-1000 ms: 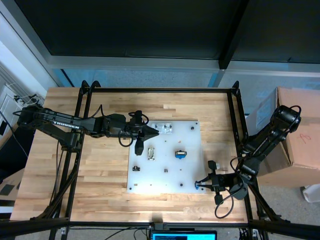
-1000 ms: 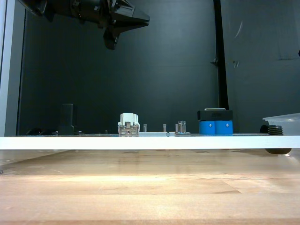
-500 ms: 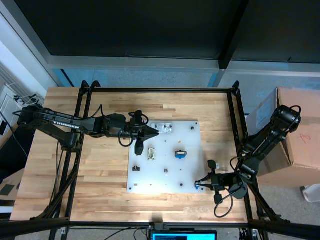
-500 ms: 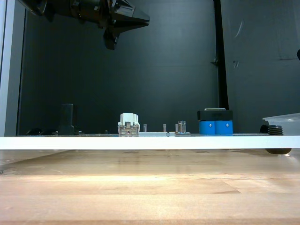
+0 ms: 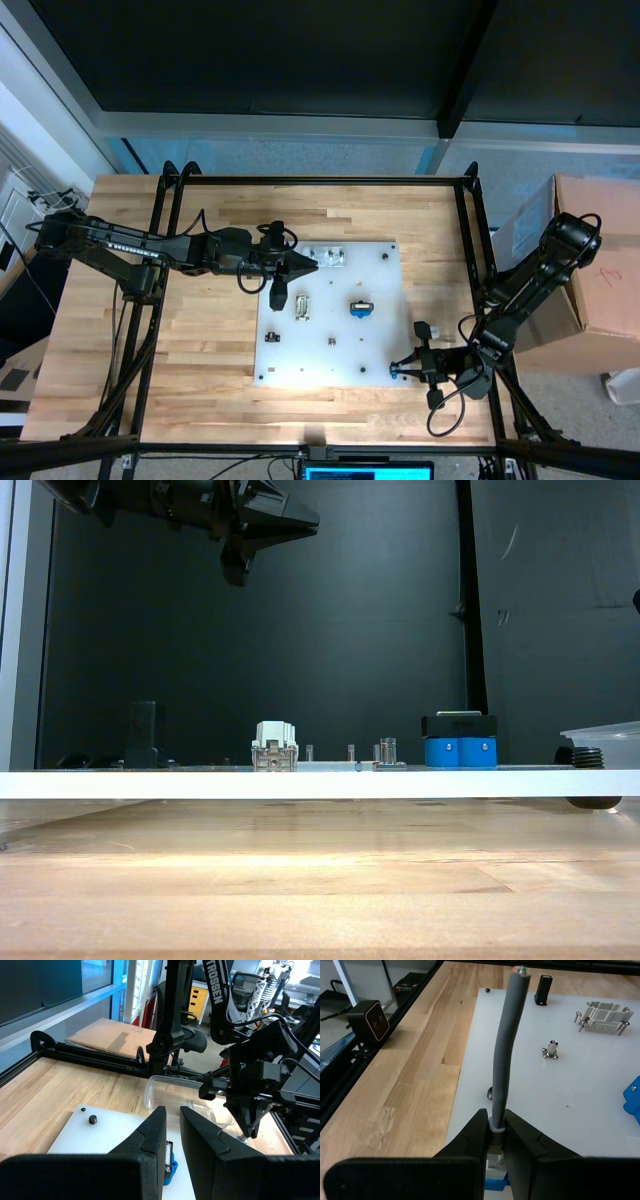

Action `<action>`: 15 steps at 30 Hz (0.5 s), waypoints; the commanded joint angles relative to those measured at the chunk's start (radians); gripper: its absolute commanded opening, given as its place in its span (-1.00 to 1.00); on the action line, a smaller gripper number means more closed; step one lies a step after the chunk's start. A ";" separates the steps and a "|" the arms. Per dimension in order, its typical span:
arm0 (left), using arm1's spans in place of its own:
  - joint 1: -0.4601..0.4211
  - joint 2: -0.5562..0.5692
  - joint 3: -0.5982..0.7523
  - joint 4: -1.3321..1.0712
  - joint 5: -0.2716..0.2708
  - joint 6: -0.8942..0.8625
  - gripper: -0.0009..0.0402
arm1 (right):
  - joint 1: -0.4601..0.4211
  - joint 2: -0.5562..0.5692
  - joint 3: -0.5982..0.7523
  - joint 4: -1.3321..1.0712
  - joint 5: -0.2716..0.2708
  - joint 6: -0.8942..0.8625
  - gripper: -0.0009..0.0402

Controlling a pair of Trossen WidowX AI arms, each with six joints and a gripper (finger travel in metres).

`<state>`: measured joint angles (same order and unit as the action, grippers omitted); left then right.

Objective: Pick the RJ45 connector and install on the taskboard

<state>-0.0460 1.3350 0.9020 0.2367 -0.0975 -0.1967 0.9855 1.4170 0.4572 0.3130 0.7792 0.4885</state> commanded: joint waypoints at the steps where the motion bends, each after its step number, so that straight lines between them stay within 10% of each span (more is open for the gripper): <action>1: 0.000 0.000 0.000 0.000 0.000 0.000 -0.79 | 0.001 0.005 0.002 0.011 -0.005 0.001 -0.96; 15: 0.000 0.000 0.000 0.000 0.000 0.000 -0.79 | 0.002 0.005 -0.036 0.014 -0.005 0.024 -0.96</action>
<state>-0.0460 1.3350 0.9020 0.2371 -0.0971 -0.1967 0.9863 1.4204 0.4309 0.3389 0.7738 0.5011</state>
